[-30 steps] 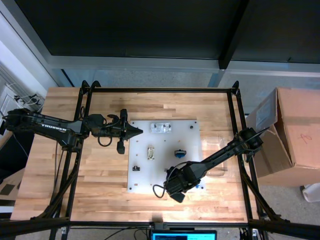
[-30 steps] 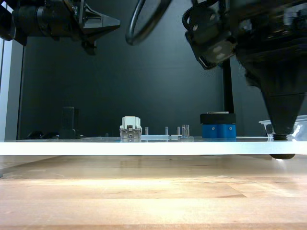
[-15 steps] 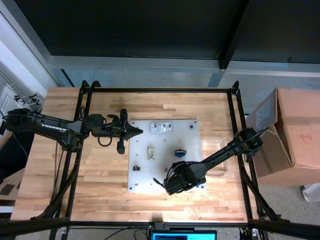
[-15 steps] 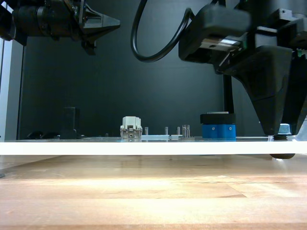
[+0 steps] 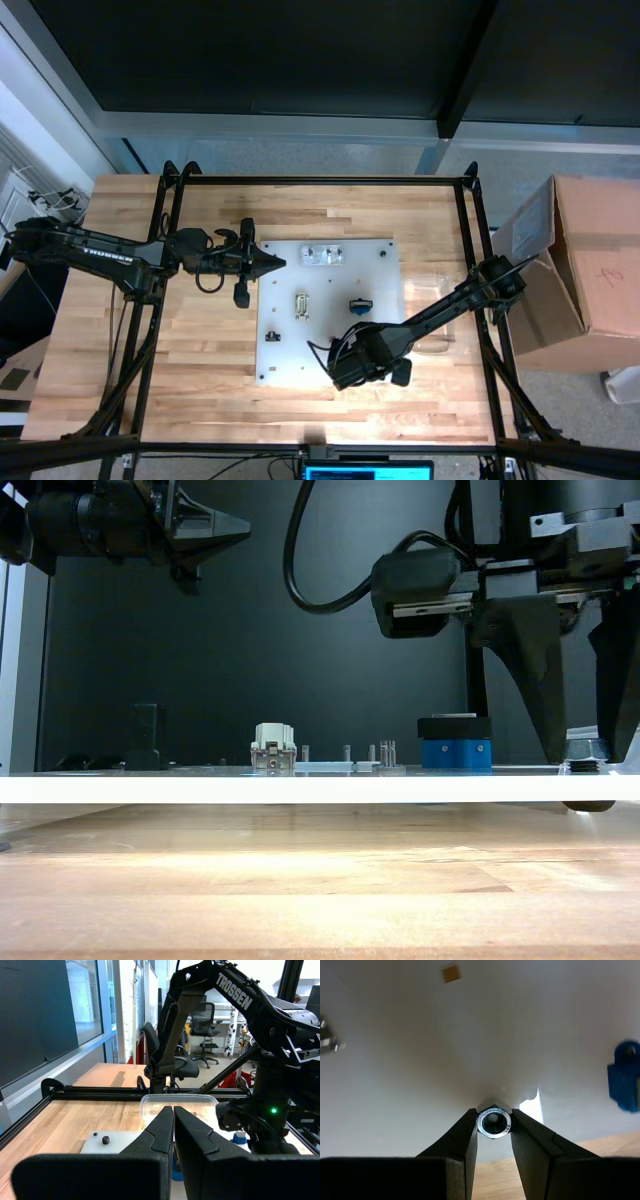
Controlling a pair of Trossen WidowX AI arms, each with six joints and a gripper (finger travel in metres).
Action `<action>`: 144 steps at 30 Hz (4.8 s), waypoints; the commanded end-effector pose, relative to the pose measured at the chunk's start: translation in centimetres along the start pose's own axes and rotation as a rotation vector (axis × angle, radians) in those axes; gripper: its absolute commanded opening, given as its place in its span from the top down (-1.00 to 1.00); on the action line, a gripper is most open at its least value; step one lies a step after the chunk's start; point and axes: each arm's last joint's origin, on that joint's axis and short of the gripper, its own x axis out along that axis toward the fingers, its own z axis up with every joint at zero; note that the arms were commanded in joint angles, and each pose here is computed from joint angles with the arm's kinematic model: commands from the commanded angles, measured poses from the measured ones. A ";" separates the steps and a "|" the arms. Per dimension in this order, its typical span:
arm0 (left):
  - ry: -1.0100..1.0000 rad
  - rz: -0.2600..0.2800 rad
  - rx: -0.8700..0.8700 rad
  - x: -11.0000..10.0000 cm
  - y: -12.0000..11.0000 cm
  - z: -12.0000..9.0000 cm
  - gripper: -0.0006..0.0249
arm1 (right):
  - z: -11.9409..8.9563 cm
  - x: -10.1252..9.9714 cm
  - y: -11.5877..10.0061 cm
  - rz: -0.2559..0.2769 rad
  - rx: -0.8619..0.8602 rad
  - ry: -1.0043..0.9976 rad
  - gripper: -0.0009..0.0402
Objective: Pick the M12 nut and place it on its threads and fasten
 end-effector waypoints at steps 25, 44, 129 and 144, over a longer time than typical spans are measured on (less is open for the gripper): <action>0.000 0.000 0.000 0.0 0.0 0.0 0.95 | -0.4 0.0 -0.1 0.011 0.758 0.027 0.86; 0.000 0.000 0.000 0.0 0.0 0.0 0.95 | -0.5 0.0 -0.1 0.010 0.750 0.030 0.86; 0.000 0.000 0.000 0.0 0.0 0.0 0.95 | 0.7 -4.1 -1.6 0.104 -1.853 -0.076 0.96; 0.000 0.000 0.000 0.0 0.0 0.0 0.95 | 0.9 -1.6 -1.9 0.020 -1.875 -0.062 0.96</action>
